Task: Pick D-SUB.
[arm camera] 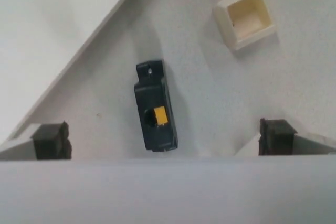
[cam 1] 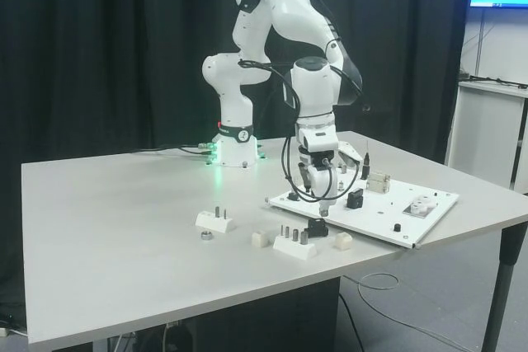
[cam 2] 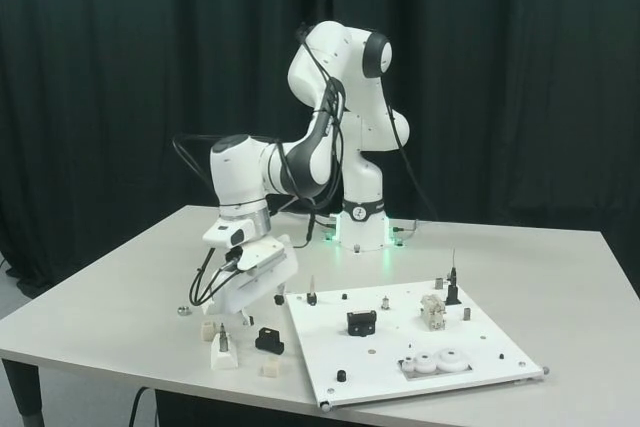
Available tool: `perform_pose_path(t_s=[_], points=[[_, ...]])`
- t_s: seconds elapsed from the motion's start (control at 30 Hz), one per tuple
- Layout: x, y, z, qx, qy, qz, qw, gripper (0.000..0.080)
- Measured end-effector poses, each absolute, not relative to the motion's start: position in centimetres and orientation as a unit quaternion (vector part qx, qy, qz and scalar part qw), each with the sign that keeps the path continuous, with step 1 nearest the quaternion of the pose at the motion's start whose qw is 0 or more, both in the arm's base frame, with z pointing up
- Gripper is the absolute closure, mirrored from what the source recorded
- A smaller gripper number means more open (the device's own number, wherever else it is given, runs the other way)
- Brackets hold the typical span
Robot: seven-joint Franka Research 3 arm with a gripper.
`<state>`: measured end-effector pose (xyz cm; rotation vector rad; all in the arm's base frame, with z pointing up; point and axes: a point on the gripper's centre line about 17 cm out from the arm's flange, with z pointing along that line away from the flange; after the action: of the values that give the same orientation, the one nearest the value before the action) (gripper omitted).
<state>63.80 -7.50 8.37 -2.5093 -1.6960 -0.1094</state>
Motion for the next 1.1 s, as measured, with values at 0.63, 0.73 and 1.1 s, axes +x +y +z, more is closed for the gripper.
perform_pose_path(t_s=[0.63, 0.73, 1.1], points=[[64.1, -6.9, 8.7, -0.908, -0.414, -0.022, 0.054, 0.0003], [64.5, -6.8, 8.8, -0.917, -0.395, -0.025, 0.051, 0.0003], [65.6, -6.7, 9.0, -0.951, -0.305, -0.034, 0.038, 0.0003]])
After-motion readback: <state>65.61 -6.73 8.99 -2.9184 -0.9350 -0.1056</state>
